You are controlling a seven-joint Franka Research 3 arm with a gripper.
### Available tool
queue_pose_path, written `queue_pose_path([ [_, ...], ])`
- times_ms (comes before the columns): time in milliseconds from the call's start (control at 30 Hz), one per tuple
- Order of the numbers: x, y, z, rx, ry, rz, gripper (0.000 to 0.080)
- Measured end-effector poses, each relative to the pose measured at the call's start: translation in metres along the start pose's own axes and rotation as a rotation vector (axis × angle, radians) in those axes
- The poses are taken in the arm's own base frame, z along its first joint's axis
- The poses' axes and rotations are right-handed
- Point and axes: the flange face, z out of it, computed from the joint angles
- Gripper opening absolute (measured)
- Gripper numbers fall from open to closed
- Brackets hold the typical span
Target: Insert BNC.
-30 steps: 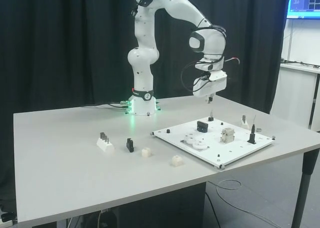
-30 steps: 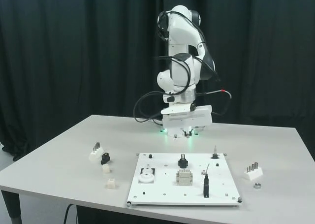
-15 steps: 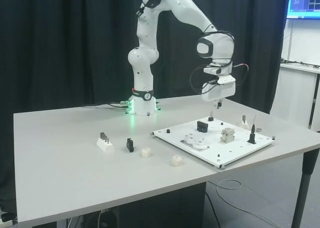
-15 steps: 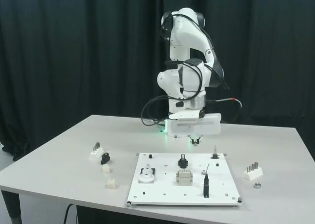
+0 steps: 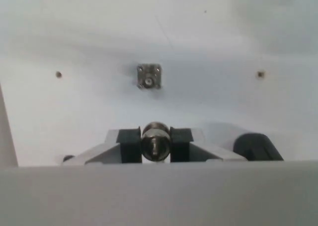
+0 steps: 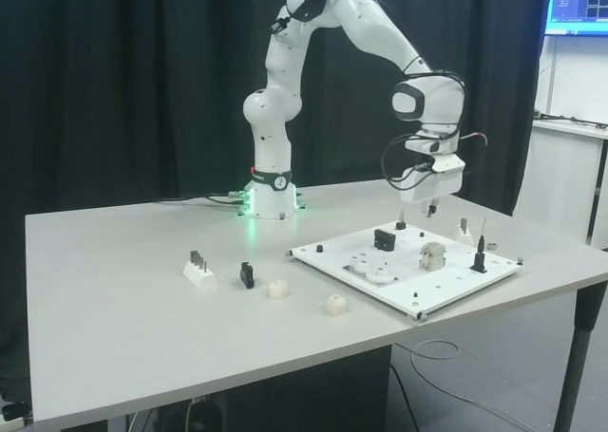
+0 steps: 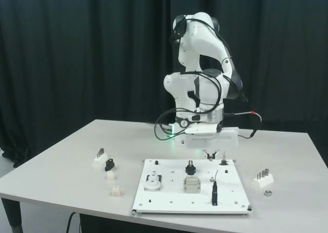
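BNC plug (image 5: 155, 142) is clamped between the two fingers of the gripper (image 6: 428, 207), held upright with its mating end facing down, above the rear part of the white task board (image 7: 169, 199).

The square-flange BNC socket (image 5: 149, 76) is seen in the wrist view on the board, well apart from the plug and not yet lined up under it.

Handling, as a judgement: the plug is taken to be a small, light, rigid metal barrel, smooth and round, so rotation or slip in the pads can be expected. It is best held across the barrel, low and centred, as it is now. Side load on the centre pin should be avoided.

Containers: none are seen. A small white holder (image 7: 263, 179) with upright pins stands beside the board; a similar one (image 6: 199, 273) stands on the grey table (image 6: 114, 328).
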Motion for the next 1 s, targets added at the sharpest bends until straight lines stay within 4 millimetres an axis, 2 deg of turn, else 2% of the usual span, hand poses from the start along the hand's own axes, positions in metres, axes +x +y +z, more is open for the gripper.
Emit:
queue_pose_path([
  [600, 0.002, -0.029, 0.031, -0.033, -0.004, 0.006, 0.0117],
  [1000, 0.005, -0.034, 0.043, -0.051, -0.003, 0.01, 0.0117],
])
